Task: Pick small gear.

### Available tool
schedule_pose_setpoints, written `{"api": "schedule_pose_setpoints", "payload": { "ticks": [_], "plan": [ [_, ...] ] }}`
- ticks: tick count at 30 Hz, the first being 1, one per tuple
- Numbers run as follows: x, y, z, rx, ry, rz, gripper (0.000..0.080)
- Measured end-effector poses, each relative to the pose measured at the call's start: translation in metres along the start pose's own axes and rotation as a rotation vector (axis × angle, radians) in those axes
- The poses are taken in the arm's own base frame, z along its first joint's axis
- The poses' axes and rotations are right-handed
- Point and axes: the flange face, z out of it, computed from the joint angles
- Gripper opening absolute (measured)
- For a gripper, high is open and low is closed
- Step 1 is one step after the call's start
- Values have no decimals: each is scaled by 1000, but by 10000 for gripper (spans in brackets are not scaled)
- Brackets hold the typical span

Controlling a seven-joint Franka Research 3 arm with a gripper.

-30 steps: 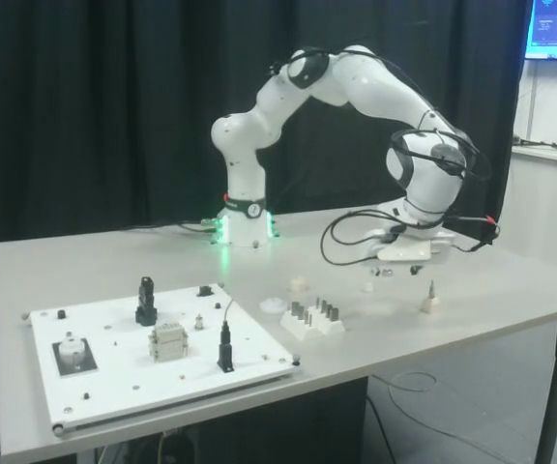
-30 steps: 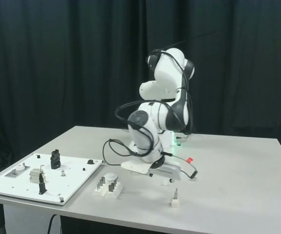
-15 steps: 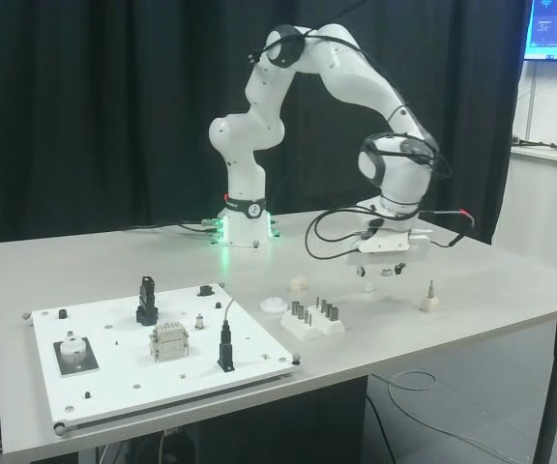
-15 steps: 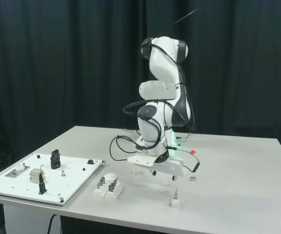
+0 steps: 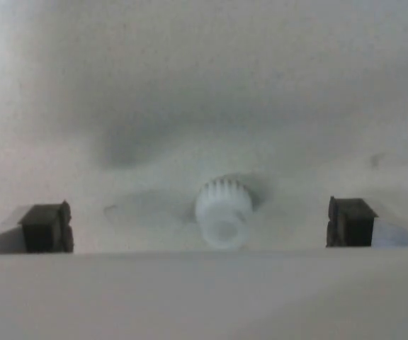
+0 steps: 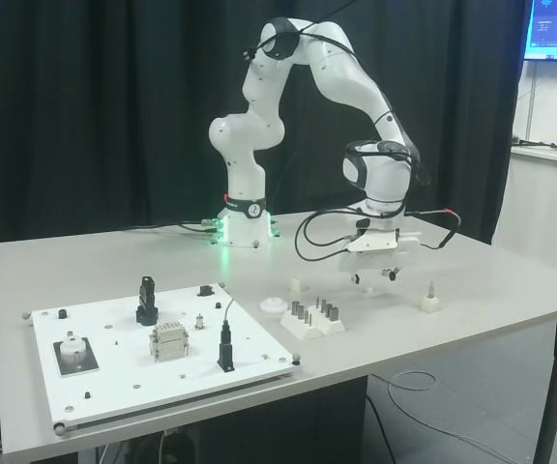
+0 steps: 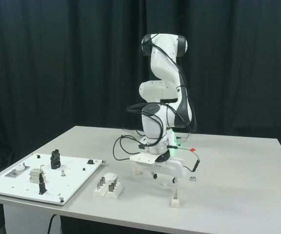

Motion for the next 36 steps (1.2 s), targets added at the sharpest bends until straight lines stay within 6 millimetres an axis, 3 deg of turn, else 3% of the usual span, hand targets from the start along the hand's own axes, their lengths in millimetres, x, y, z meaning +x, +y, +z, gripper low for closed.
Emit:
{"api": "schedule_pose_setpoints", "payload": {
  "ticks": [11,34,35,36],
  "plan": [
    [-15,5,18,37,40,-23,800],
    [-8,18,26,48,51,1,800],
    [-8,18,26,48,51,1,536],
    [-8,18,26,47,51,2,536]
  ]
}}
